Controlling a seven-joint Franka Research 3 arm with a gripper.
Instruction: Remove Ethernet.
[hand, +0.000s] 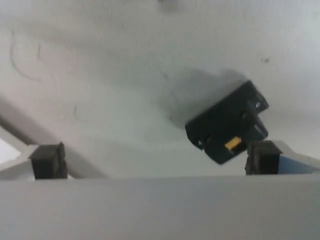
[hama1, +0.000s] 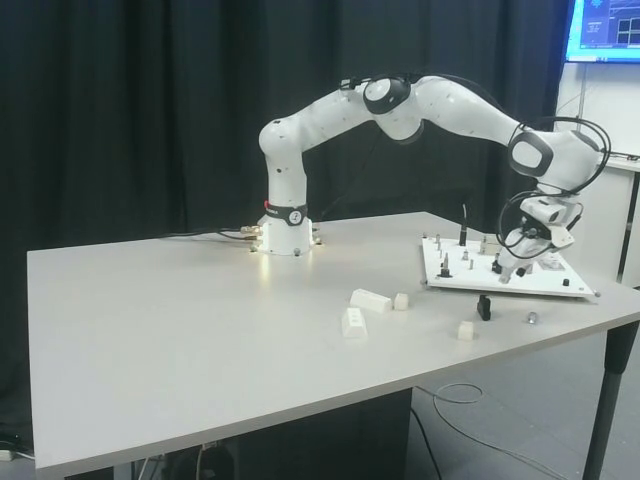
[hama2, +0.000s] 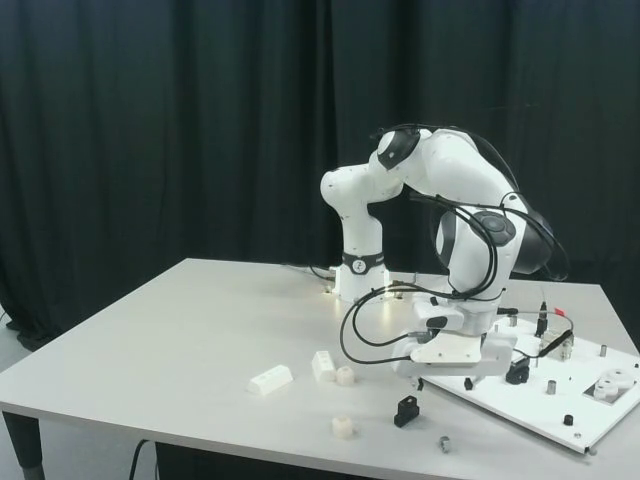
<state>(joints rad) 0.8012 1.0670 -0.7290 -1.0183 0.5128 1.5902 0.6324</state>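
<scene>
In the wrist view the Ethernet plug (hand: 227, 122) is a black block with a small tab, seated on the white board (hand: 125, 75). My gripper (hand: 155, 160) is open, its black fingertips (hand: 48, 161) spread wide. The plug lies just beyond one fingertip and is not between the two. From the second room view the hand (hama2: 455, 355) hovers low over the board's near corner, with the black plug (hama2: 517, 375) right beside it. The first room view shows my gripper (hama1: 510, 268) down over the board (hama1: 470, 278).
The board carries pegs and small fittings (hama2: 610, 385) and a cable stub (hama1: 464, 225). On the table in front of it lie a black clip (hama2: 406, 410), a small grey part (hama2: 444, 441) and several white blocks (hama2: 270, 380). The arm's base (hama1: 283, 235) is at the table's back.
</scene>
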